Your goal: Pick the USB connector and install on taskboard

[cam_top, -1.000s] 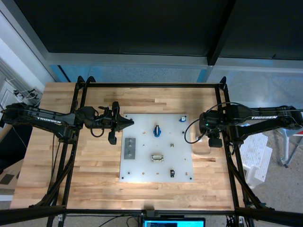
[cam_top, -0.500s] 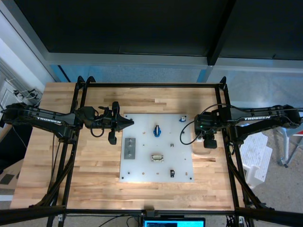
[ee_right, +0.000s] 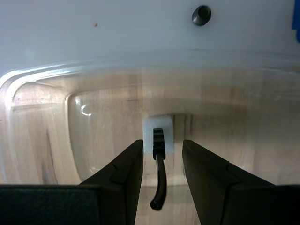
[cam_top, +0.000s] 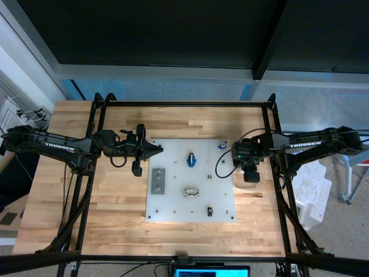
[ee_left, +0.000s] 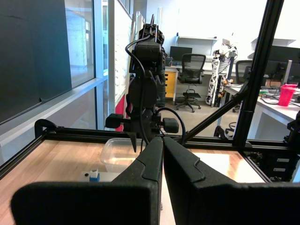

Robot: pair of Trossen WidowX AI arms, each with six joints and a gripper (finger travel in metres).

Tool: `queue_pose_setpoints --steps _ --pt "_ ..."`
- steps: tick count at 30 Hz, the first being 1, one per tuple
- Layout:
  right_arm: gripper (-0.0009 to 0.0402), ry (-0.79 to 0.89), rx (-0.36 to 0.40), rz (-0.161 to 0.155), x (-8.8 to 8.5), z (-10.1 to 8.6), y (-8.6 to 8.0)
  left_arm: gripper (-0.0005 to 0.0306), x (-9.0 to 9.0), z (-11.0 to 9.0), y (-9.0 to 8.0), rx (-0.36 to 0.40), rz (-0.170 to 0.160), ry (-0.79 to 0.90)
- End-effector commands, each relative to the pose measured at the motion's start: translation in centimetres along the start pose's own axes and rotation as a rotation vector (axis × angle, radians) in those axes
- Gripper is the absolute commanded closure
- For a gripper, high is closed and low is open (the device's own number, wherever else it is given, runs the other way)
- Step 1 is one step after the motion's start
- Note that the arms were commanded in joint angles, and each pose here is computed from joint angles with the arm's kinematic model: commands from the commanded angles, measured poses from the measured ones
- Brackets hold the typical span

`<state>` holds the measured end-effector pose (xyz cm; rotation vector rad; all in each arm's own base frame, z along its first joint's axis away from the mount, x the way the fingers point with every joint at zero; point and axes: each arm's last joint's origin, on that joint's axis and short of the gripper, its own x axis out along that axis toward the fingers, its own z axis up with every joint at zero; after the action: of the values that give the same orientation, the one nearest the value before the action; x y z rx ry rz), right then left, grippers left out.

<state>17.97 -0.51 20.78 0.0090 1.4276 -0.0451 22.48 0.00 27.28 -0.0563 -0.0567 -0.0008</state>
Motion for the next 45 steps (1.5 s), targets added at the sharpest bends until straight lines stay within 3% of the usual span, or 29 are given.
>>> queue_pose_setpoints --steps 1,18,32,45 --pt "0.0279 0.017 -0.002 0.000 0.29 0.09 0.04 0.0300 0.00 0.00 0.00 0.000 0.000 0.000" --pt "0.0282 0.038 -0.004 -0.003 0.74 0.17 0.12 0.0300 0.00 0.00 0.00 0.000 0.000 0.000" --pt "0.0396 0.039 -0.004 -0.003 0.74 0.16 0.15 0.0300 0.01 0.00 0.00 0.000 0.000 0.000" --pt "0.0393 0.063 -0.005 -0.004 0.24 0.09 0.14 0.0300 0.01 0.00 0.00 0.000 0.000 0.000"
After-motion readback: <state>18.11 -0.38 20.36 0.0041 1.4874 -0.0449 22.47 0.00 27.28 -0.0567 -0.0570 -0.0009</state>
